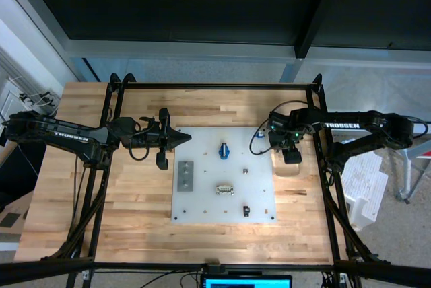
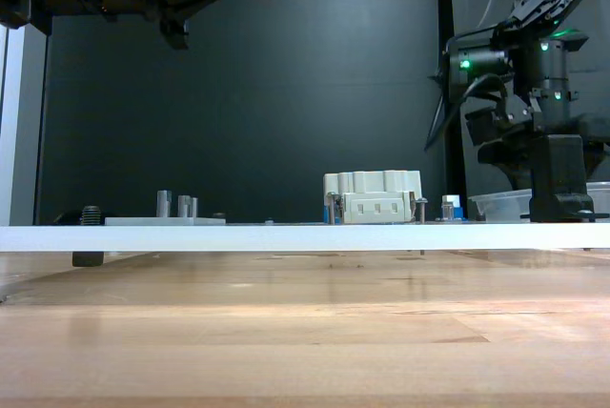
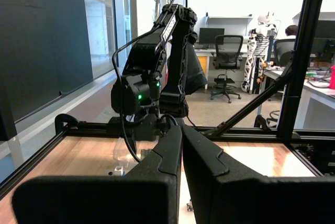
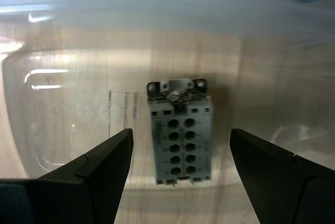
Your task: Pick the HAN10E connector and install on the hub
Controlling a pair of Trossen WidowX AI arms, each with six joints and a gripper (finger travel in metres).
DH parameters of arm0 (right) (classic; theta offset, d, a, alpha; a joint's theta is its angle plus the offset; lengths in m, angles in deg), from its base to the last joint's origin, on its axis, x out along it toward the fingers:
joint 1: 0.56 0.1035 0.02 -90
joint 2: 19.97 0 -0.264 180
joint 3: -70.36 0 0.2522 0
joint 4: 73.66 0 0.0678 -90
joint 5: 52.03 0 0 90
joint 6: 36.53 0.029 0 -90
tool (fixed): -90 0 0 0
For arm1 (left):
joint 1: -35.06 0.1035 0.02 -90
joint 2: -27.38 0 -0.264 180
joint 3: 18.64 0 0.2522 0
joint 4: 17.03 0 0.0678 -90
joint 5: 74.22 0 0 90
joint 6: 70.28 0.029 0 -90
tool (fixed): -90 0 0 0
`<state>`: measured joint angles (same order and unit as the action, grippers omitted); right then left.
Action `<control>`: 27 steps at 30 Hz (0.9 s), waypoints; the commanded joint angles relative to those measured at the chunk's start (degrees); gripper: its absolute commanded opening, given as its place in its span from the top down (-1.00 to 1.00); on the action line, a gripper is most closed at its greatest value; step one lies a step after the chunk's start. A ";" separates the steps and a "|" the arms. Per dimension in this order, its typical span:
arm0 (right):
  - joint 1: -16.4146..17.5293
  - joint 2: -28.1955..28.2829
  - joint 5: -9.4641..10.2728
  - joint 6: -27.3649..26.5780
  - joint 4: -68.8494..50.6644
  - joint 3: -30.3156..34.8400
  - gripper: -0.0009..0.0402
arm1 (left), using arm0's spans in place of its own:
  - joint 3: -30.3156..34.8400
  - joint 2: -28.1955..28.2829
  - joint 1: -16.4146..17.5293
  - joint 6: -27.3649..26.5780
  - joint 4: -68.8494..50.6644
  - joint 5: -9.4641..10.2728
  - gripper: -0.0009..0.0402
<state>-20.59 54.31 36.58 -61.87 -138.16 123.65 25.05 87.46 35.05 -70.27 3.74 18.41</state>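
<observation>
The HAN10E connector [image 4: 180,135] is a grey block with two rows of holes. It lies flat in a clear plastic tray [image 1: 288,167] just off the right edge of the white board [image 1: 202,204]. My right gripper [image 4: 179,133] hangs open right above it, one finger on each side, touching nothing. In the high view the right gripper [image 1: 291,154] covers the tray. The beige hub [image 1: 225,189] stands on the board's middle, also seen as the hub [image 2: 374,196] in the low view. My left gripper [image 1: 180,138] is shut and empty, held high over the board's left edge.
A grey block with pegs [image 1: 185,175], a blue part [image 1: 224,150] and a small black part [image 1: 246,210] sit on the board. A black metal frame [image 1: 215,86] rims the wooden table.
</observation>
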 commanded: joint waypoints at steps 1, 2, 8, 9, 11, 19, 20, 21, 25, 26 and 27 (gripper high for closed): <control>0.04 0.37 -0.07 -1.25 2.62 -2.01 -0.30 | 0.02 0.02 0.02 0.00 0.00 0.00 0.96; 0.04 0.37 -0.07 -1.20 3.63 -2.58 -0.30 | 0.02 0.02 0.00 0.00 0.00 0.00 0.96; 0.04 0.33 -0.04 -1.14 4.76 -2.58 -0.15 | 0.02 0.02 0.00 0.00 0.00 0.00 0.96; 0.04 0.33 -0.07 -1.11 4.79 -2.49 -0.11 | 0.02 0.02 0.00 0.00 0.00 0.00 0.96; 0.02 0.33 -0.09 -1.11 4.74 -2.43 -0.01 | 0.02 0.02 0.00 0.00 0.00 0.00 0.96; 0.04 -0.17 -0.09 -0.68 2.75 -1.92 0.43 | 0.02 0.02 0.00 0.00 0.00 0.00 0.96; 0.02 -0.44 -0.09 -0.66 2.45 -1.62 0.48 | 0.02 0.02 0.02 0.00 0.00 0.00 0.96; 0.04 -0.68 -0.09 -0.68 2.10 -1.22 0.53 | 0.02 0.02 0.00 0.00 0.00 0.00 0.96; 0.04 -1.55 -0.09 -0.61 -0.55 0.94 0.69 | 0.02 0.02 0.00 0.00 0.00 0.00 0.96; 0.07 -1.55 -0.09 -0.59 -1.44 1.62 0.72 | 0.02 0.02 0.00 0.00 0.00 0.00 0.96; 0.04 -1.55 -0.09 -0.52 -2.49 2.38 0.75 | 0.02 0.02 0.02 0.00 0.00 -0.02 0.96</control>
<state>-20.57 52.76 36.52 -62.53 -139.54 125.07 25.07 87.48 35.05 -70.27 3.72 18.44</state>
